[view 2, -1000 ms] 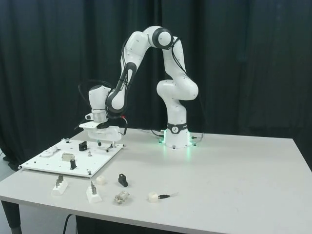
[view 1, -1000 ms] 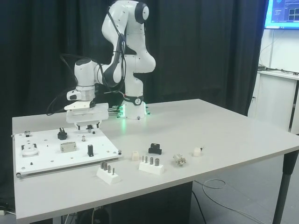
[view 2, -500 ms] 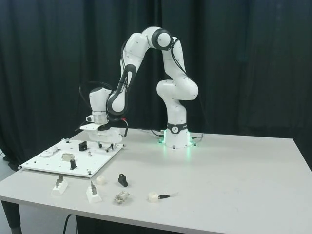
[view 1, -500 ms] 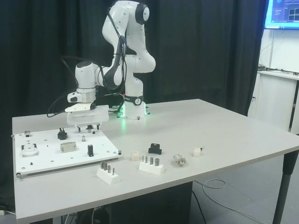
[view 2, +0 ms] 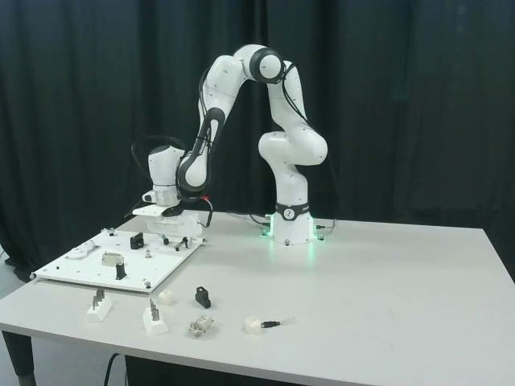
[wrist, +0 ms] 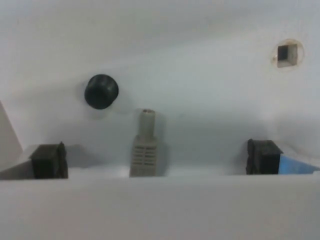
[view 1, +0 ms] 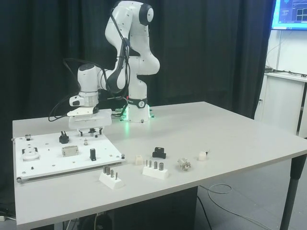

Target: Pick Ethernet.

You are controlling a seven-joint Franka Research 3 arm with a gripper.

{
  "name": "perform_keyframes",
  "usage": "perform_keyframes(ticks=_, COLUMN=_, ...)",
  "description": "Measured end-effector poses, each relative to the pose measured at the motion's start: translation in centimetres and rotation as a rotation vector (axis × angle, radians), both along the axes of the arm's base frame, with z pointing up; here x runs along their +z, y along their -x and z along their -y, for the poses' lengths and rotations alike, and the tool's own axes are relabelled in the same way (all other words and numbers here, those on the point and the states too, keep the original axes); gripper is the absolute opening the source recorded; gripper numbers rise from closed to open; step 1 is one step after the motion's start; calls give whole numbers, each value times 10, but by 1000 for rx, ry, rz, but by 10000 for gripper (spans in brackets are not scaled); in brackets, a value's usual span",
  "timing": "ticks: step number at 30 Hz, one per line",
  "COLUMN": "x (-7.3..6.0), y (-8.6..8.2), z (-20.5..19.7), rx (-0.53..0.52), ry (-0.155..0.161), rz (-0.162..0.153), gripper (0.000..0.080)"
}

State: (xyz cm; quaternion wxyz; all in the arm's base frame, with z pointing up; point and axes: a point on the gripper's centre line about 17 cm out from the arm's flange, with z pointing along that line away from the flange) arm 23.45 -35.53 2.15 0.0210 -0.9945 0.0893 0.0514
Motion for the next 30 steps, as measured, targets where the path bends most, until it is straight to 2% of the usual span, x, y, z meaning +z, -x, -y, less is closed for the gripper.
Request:
perform_keyframes(ticks=13, x=2, y=5, z=-8, rx=5, ry=-32, rz=-9, gripper=800)
perform_keyframes(ticks=30, x=2, y=8, z=-9, rx=1, ry=-38, rz=-10, gripper=800)
